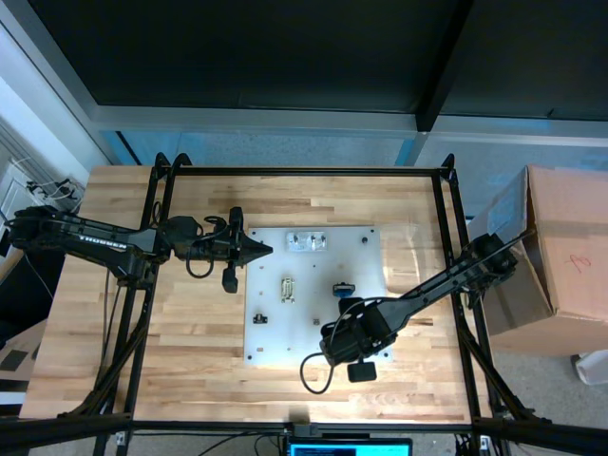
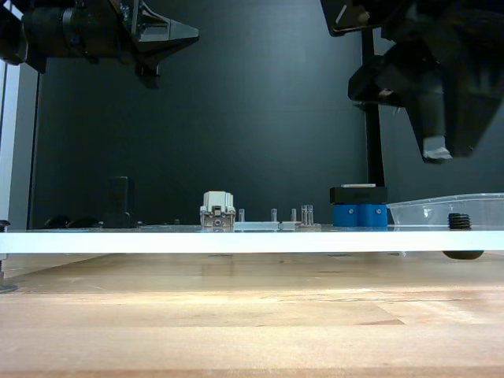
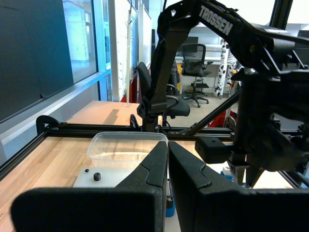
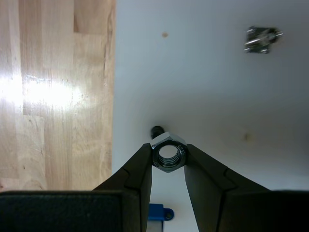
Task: Unfasten the M12 nut and place it in the container
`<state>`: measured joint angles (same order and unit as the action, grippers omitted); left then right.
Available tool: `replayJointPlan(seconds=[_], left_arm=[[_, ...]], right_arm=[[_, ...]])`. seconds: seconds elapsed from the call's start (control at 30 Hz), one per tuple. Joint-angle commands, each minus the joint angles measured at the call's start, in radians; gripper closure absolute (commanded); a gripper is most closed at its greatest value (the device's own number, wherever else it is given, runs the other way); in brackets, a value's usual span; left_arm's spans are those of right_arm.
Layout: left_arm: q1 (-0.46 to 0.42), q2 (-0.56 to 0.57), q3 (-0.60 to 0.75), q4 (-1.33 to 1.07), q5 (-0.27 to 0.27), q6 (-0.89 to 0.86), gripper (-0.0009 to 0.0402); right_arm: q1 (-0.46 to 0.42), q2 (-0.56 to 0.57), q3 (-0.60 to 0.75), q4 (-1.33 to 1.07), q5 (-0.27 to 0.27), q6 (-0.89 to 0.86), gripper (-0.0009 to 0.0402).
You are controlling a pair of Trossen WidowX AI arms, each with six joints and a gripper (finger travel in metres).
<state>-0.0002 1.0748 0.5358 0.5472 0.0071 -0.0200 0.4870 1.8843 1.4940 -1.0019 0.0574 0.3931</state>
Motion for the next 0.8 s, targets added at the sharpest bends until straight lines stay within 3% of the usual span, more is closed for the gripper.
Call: replayJointPlan(seconds=[0.03, 0.3, 0.8], left_arm=[[0.000, 0.000, 0.000, 0.000, 0.000, 0.000, 0.0393], [0.000, 0.000, 0.000, 0.000, 0.000, 0.000, 0.0393], [0.000, 0.000, 0.000, 0.001, 0.000, 0.000, 0.0393]], right_arm=[[-0.016, -0.033, 0.001, -0.029, -0.002, -0.019, 0.0381], [-0.093, -0.177, -0.061, -0.093, 0.002, -0.143, 0.0382], [-0.386, -0.497, -0.393, -0.101, 0.003, -0.175, 0.0381]])
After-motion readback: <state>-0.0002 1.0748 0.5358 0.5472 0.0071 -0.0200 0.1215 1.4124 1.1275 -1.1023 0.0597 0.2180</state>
